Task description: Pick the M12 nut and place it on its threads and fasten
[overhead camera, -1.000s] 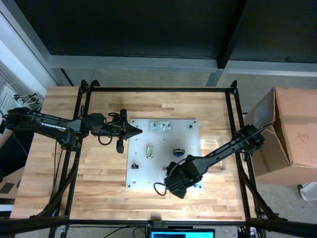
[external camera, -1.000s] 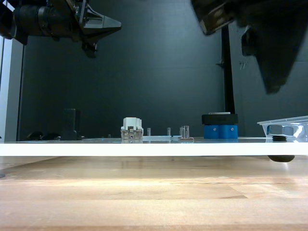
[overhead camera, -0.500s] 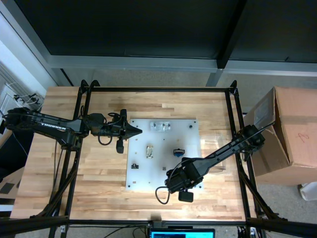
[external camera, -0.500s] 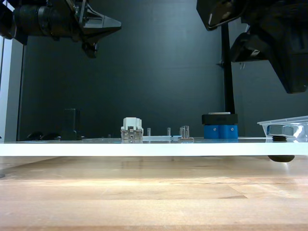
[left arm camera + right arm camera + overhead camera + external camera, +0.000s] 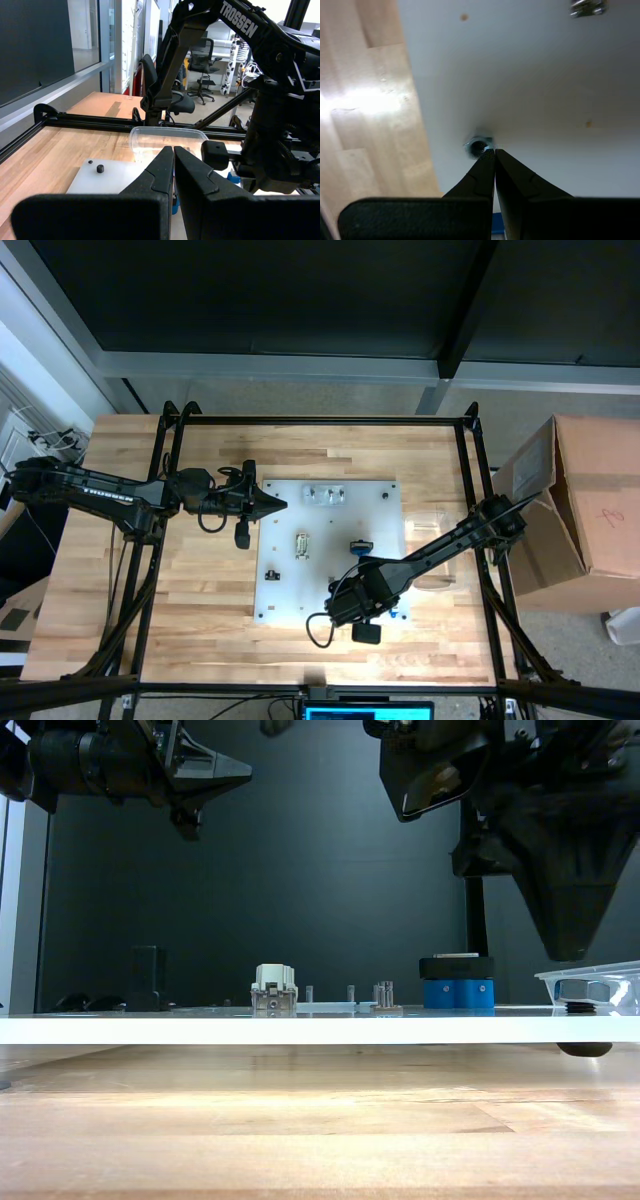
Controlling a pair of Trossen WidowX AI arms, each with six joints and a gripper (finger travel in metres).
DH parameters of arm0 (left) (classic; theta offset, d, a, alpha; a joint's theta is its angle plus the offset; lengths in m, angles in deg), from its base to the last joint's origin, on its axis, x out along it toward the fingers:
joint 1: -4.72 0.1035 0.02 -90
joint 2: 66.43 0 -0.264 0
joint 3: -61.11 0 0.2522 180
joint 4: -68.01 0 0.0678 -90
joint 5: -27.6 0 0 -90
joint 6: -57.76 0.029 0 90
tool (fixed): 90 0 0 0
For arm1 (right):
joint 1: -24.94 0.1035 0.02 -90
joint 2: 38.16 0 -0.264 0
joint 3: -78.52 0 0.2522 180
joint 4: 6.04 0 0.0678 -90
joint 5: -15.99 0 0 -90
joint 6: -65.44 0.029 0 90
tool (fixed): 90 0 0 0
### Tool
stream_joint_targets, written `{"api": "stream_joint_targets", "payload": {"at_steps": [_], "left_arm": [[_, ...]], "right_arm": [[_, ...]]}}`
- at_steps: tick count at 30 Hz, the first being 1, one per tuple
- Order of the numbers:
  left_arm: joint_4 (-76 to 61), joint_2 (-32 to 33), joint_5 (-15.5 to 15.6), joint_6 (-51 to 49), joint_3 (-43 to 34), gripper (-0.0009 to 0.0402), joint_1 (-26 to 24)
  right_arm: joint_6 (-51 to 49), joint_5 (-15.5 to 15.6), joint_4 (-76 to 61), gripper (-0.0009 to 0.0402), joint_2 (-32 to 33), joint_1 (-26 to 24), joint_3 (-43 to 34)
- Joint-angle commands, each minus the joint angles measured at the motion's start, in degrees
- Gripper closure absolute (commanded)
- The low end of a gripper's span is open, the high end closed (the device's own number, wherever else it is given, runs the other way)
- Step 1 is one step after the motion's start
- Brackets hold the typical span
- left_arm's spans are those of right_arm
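Black against the dark backdrop, the left gripper [image 5: 245,768] hangs high over the left edge of the white board [image 5: 300,590] and points inward. In the left wrist view its two fingers are pressed together with nothing between them.

Along the board from there stand a pale grey connector [image 5: 274,991], a few small silver pins [image 5: 383,992] and a blue block with a black cap [image 5: 457,982].

Further right, the right gripper [image 5: 494,150] points down over the board's near right part. Its fingers are closed on each other and hold nothing. Just past their tips sits the M12 nut [image 5: 478,147], a silver ring with a dark centre, near where the board meets the wooden table [image 5: 370,100].

In the low view the nut rests on top of its stud [image 5: 582,1009], with the black ribs showing beneath it and a gap of air between it and the gripper's tip. The clear tray [image 5: 612,976] stands behind it there. From above, the tray lies beside the board's right edge and the right arm hides the nut.
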Motion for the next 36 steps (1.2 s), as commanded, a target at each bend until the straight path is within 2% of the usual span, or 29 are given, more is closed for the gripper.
{"api": "stream_joint_targets", "payload": {"at_steps": [1, 23, 25, 28, 30, 36], "left_arm": [[0.0, 0.0, 0.0, 0.0, 0.0, 0.0393, 0.02], [0.02, 0.0, 0.0, 0.0, 0.0, 0.0393, 0.02], [0.02, 0.0, -0.02, 0.0, 0.0, 0.0393, 0.0], [0.02, 0.0, 0.0, 0.0, 0.0, 0.0393, 0.0], [0.02, 0.0, 0.0, 0.02, 0.0, 0.0393, 0.02], [0.02, 0.0, -0.02, 0.0, 0.0, 0.0393, 0.02]], "right_arm": [[0.11, -1.27, -1.33, 0.0393, -0.31, 0.0, 0.24], [0.33, -0.31, 2.01, 0.0394, 0.39, 0.42, 3.26], [0.35, 1.81, 2.51, 0.0393, 0.39, 0.46, 3.26], [0.02, 7.65, 3.37, 0.0394, 0.37, 0.57, 3.26], [-0.28, 9.94, 3.32, 0.0393, 0.37, 0.76, 3.21], [0.04, 7.26, 2.27, 0.0393, 0.04, 0.81, 3.21]]}}
